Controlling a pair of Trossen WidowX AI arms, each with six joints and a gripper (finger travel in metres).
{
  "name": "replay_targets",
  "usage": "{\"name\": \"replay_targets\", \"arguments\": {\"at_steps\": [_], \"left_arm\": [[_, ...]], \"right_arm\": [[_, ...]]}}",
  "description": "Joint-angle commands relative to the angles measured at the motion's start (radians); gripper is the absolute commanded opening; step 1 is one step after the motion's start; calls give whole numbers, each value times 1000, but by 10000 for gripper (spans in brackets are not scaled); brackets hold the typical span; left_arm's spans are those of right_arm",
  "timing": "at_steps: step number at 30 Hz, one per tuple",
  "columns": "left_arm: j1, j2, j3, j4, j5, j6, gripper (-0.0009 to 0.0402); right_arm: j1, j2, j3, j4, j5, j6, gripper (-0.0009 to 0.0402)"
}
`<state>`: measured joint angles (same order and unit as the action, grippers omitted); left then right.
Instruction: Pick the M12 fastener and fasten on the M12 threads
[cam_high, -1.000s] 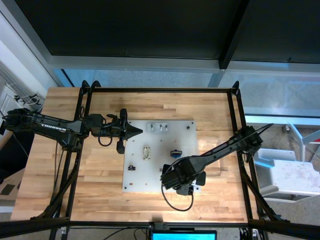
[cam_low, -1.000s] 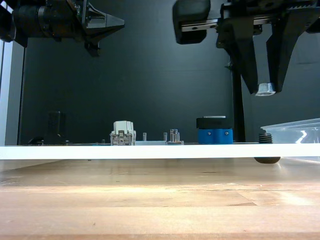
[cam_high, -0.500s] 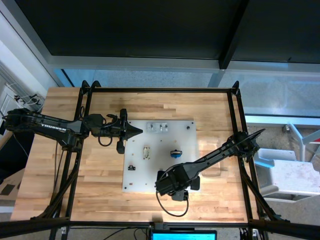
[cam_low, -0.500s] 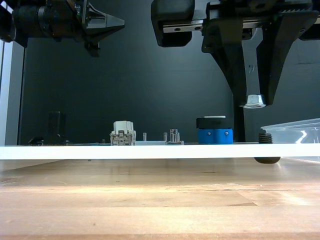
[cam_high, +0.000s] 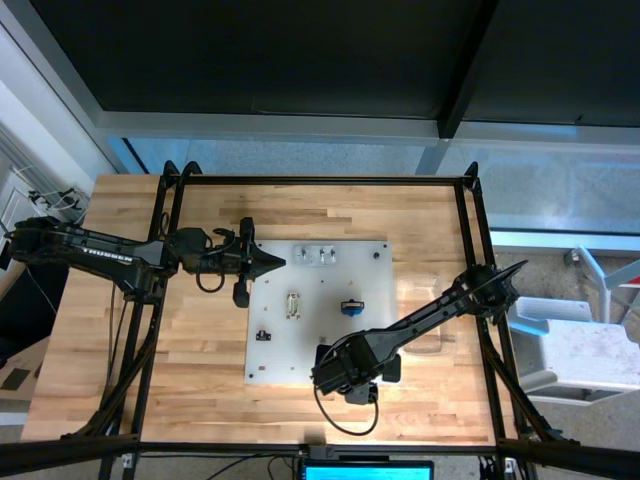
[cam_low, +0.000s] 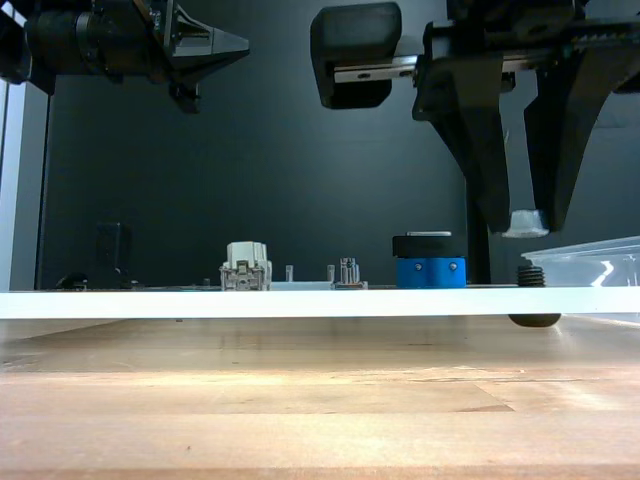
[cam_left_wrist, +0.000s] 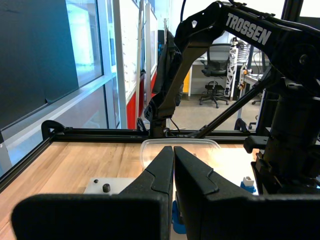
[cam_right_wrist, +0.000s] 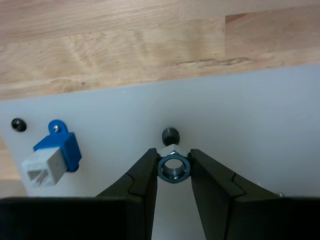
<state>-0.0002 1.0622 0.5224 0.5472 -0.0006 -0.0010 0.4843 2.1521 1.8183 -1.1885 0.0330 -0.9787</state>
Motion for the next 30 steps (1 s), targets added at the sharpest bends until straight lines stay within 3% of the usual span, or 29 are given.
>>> {"name": "replay_targets", "arguments": {"at_steps": [1, 30], "left_arm": [[0, 0, 0, 0, 0, 0, 0], [0, 0, 0, 0, 0, 0, 0]], "right_arm": [[1, 5, 0, 14, -2, 1, 14], [2, 32, -19, 35, -8, -26, 14]]}}
